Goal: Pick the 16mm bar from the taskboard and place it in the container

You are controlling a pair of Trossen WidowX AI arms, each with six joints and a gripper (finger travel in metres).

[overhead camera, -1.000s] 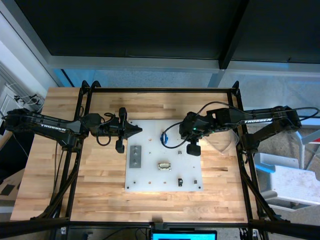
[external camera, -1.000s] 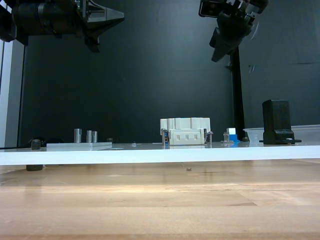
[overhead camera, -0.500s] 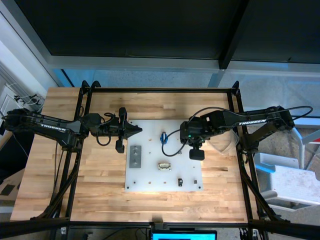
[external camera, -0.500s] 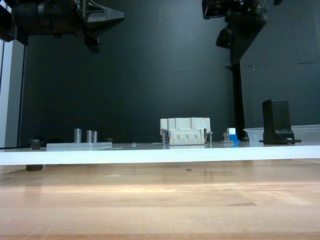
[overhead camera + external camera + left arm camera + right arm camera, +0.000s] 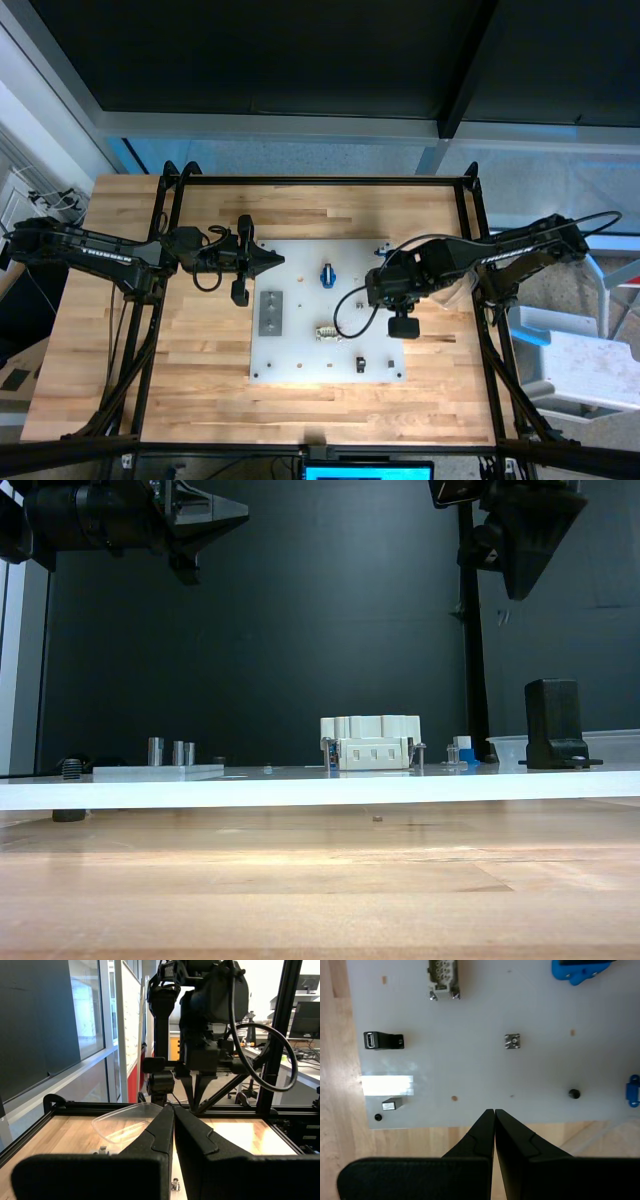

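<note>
Reach step: our right claw (image 5: 494, 1110) hangs pinched shut and empty, with the taskboard (image 5: 470, 1070) below it. The 16mm bar (image 5: 156, 750), likely the fattest peg, stands in the block (image 5: 271, 312) near the left claw (image 5: 278, 258), which is also shut and empty. Next we cross, open and descend. The container (image 5: 127, 1121) sits beside the right claw.

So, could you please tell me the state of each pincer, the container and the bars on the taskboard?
Left pincer: shut, empty, high over the taskboard's far left corner.
Right pincer: shut, empty, high over the taskboard's right part.
Container: upright, looks empty.
Bars: standing upright in the grey block.
</note>
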